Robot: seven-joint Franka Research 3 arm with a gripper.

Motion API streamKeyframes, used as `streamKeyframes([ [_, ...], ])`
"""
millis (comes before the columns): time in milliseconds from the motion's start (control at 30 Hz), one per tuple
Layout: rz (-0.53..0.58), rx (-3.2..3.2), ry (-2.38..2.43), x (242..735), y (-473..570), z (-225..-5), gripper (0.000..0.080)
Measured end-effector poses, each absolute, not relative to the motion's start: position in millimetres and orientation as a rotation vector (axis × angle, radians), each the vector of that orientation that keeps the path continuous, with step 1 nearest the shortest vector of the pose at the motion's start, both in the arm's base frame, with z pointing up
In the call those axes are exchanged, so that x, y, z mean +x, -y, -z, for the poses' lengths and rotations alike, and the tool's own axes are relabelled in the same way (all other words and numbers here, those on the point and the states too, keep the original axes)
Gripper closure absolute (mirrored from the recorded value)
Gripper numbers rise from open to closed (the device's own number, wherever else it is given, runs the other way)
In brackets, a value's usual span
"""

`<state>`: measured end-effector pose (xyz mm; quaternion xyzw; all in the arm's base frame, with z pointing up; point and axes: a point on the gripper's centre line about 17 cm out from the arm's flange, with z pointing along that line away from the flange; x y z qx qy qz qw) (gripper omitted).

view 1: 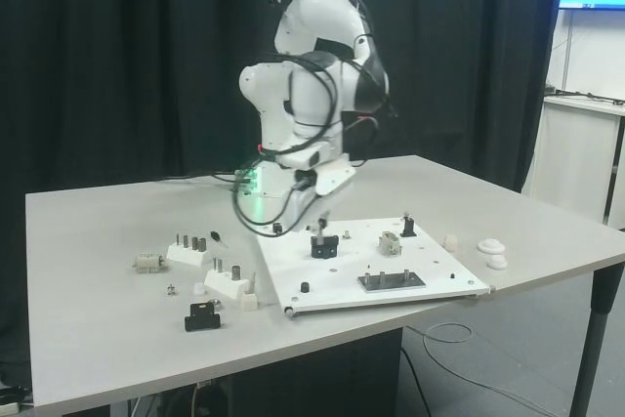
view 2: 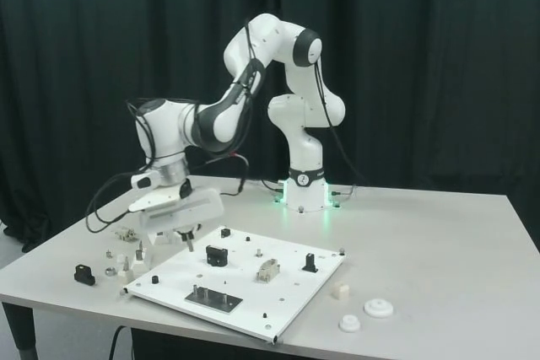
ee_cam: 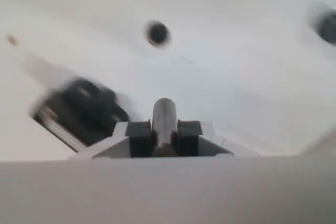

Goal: Insert round peg 3.

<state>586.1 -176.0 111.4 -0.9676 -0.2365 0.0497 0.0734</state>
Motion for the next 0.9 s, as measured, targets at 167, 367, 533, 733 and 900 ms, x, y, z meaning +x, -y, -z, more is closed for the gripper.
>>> streamKeyframes([
  [167, -0.155, -2.909, 0.675, 595.0, 141.0, -111.6, 0.0699],
  [367, -0.16, -2.917, 0.628, 604.1, 96.7, -114.0, 0.0699],
  [533, -0.161, -2.936, 0.58, 611.3, 59.9, -117.2, 0.0699],
  [733, -0.14, -2.968, 0.53, 621.1, 20.5, -118.5, 0.0699],
  [900, -0.103, -2.998, 0.493, 629.1, -7.1, -116.3, 0.0699],
])
